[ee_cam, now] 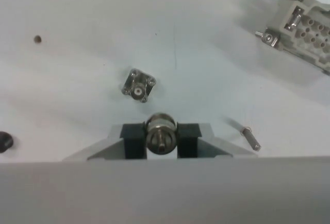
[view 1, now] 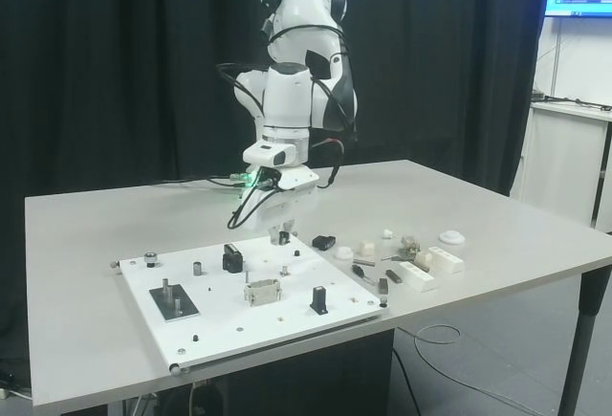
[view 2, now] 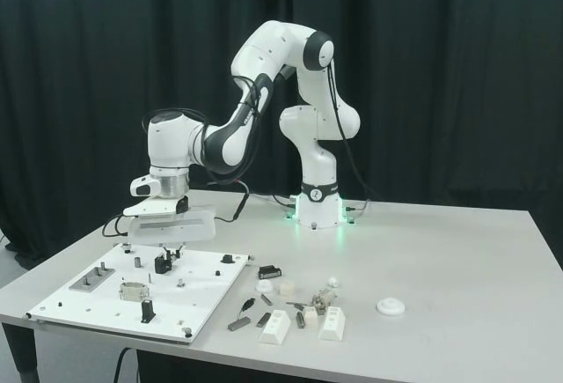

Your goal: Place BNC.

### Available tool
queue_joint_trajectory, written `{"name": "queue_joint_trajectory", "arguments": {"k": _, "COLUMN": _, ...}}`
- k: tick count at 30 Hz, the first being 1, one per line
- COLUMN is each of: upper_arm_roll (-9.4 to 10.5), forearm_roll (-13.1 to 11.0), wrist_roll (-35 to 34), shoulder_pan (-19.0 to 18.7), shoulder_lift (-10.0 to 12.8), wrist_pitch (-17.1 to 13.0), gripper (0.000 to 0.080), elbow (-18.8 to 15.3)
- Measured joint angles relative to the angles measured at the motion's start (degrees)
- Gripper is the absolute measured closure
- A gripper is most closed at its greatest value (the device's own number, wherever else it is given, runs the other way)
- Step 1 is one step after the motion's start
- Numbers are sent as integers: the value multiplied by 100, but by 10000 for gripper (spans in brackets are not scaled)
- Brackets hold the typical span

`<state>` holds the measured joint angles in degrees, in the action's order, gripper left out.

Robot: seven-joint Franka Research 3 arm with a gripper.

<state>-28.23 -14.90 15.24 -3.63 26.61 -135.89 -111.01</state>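
Claw (ee_cam: 161,140) clamped on the metal cylindrical BNC plug (ee_cam: 160,131), poised above the white board (ee_cam: 77,80) just short of the square-flanged metal BNC socket (ee_cam: 138,85); risks jamming on the flange or slipping if lowered off-axis.

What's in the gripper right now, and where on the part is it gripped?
The gripper holds the BNC plug, its two black fingers clamped on opposite sides of the round metal body. The centre pin end faces out, above the BNC socket on the white board.
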Motion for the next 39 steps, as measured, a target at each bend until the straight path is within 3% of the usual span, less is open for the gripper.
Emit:
{"name": "queue_joint_trajectory", "arguments": {"k": 27, "upper_arm_roll": 1, "forearm_roll": 7, "wrist_roll": 96, "shoulder_pan": -34, "shoulder_lift": 0, "wrist_pitch": -102, "gripper": 680, "elbow": 32}}
{"name": "queue_joint_trajectory", "arguments": {"k": 39, "upper_arm_roll": 44, "forearm_roll": -11, "wrist_roll": -32, "shoulder_pan": -301, "shoulder_lift": 0, "wrist_pitch": -11, "gripper": 680, "elbow": -13}}
